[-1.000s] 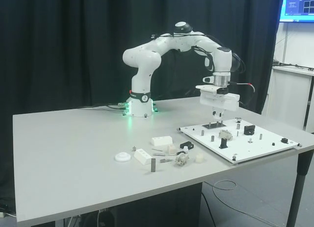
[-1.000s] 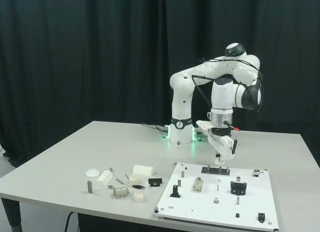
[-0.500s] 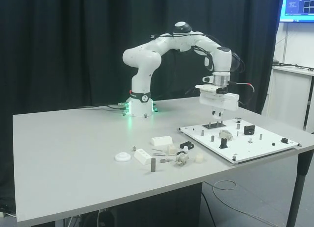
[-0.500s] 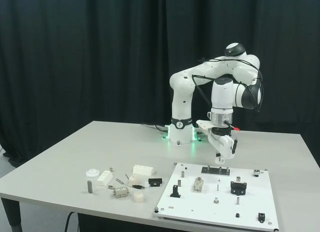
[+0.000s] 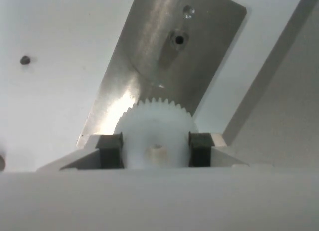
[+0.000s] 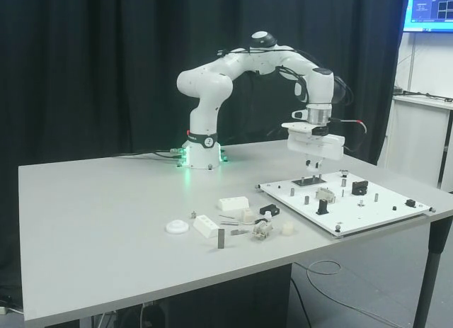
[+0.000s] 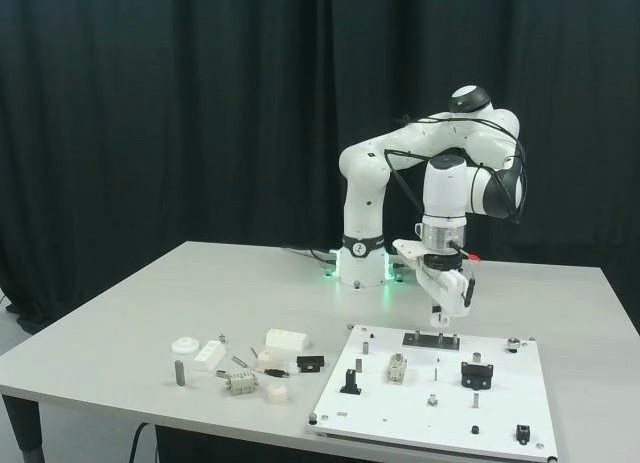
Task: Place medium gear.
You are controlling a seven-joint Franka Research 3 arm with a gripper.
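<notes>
Overhead, two black jaws clench one white gear (image 5: 157,131) — above one grey metal plate (image 5: 169,56).

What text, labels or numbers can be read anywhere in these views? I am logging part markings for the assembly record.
None can be read.
The screen at the upper corner of the first room view shows marks too small to read.
The white gear held in the gripper, the grey metal plate below it and the white board show no lettering.
</notes>
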